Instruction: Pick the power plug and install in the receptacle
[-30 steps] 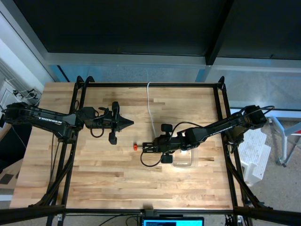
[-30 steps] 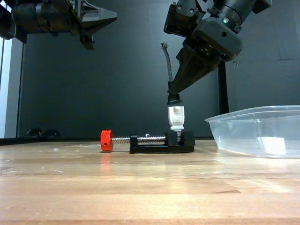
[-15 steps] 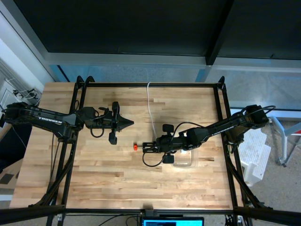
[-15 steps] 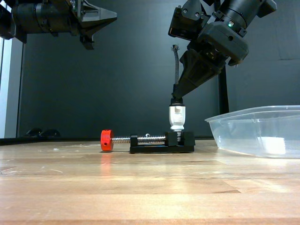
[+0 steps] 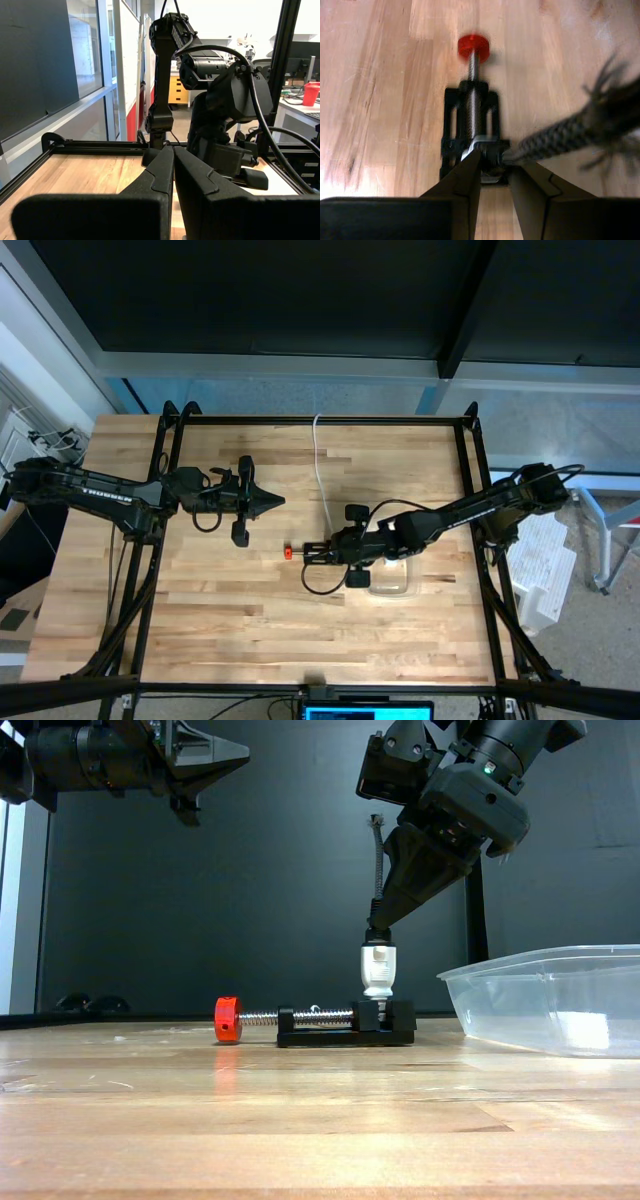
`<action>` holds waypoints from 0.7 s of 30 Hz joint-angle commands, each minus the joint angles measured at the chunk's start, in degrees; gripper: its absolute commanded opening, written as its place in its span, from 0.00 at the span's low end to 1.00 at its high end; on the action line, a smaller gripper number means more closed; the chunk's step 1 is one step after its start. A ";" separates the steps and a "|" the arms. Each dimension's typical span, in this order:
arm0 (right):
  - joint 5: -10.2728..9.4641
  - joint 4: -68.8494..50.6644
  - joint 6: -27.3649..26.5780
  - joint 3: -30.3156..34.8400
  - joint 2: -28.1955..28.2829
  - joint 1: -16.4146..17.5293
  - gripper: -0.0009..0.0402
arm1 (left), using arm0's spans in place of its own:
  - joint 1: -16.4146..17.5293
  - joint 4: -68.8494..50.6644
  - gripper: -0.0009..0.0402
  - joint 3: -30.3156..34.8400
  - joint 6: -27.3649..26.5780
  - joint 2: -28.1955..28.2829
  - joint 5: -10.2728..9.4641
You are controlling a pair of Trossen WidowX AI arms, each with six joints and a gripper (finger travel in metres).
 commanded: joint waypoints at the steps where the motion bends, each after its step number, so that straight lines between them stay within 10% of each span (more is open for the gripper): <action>1: 0.98 -0.35 -0.09 1.01 -0.70 0.07 0.26 | 0.00 0.00 0.02 0.00 0.02 0.02 0.02; 21: -0.59 -6.80 2.95 1.05 -12.70 0.44 0.39 | 0.02 0.00 0.02 0.00 0.02 0.02 0.02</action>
